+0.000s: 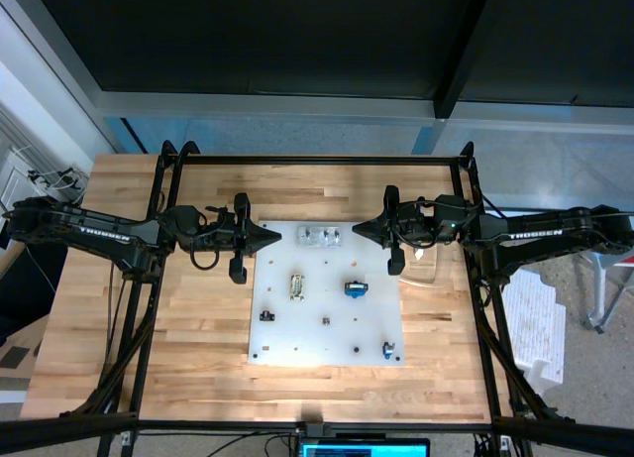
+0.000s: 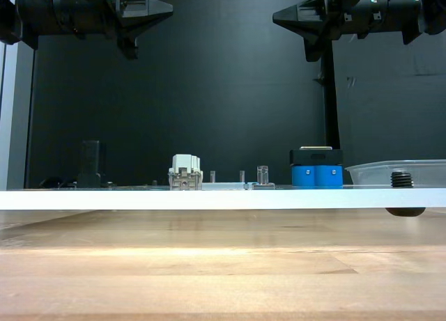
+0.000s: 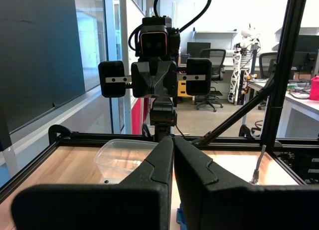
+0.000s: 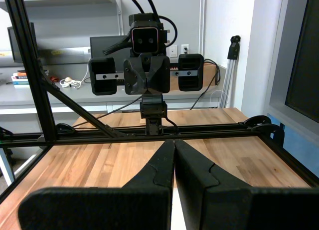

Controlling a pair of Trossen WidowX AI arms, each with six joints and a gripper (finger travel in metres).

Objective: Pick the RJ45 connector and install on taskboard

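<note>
The white taskboard [image 1: 319, 340] lies flat in the middle of the table, with small silver, grey, blue and black fixtures on it. Seen from the low view, it is a thin white slab [image 2: 209, 198]. I cannot pick out the RJ45 connector in any view. My left gripper [image 1: 277, 237] hangs high over the board's far left corner, shut and empty, its tip pointing right. Facing it from the other side, my right gripper [image 1: 357, 229] is shut and empty too, high above the board's far edge. Both hover well above the fixtures [image 2: 171, 11] [image 2: 275, 18].
A clear plastic tub [image 1: 428, 266] sits on the wood just right of the board, below the right arm; the left wrist view shows it too [image 3: 124, 157]. A black frame [image 1: 317, 161] rims the table. A grey connector block [image 2: 185, 173] and a blue block [image 2: 316, 171] stand on the board.
</note>
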